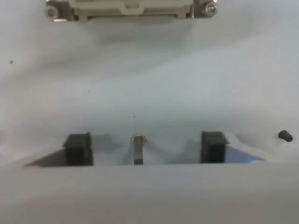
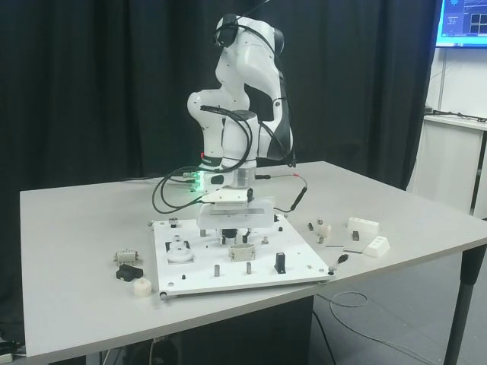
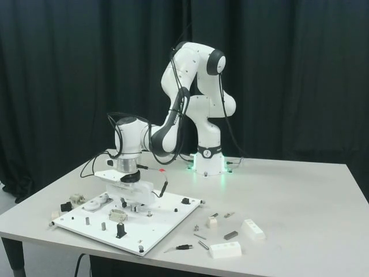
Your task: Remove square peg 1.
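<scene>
In the wrist view a small grey upright peg [image 1: 138, 150] stands on the white board [image 1: 149, 88]. My gripper [image 1: 146, 149] is open, with one black fingertip [image 1: 78, 149] on each side of the peg and a clear gap to both. In the first room view the gripper [image 2: 232, 230] hangs low over the middle of the white board [image 2: 297, 270], pointing straight down. The second room view shows the gripper [image 3: 132, 198] just above the board [image 3: 173, 222]. The peg is hidden under the hand in both room views.
A black upright block [image 2: 280, 261] and short grey pegs [image 2: 216, 271] stand near the board's front edge. A metal-cornered fixture [image 1: 131, 10] lies beyond the peg. Two white blocks [image 2: 364, 226] and small loose parts lie right of the board, and small parts [image 2: 129, 271] lie left of it.
</scene>
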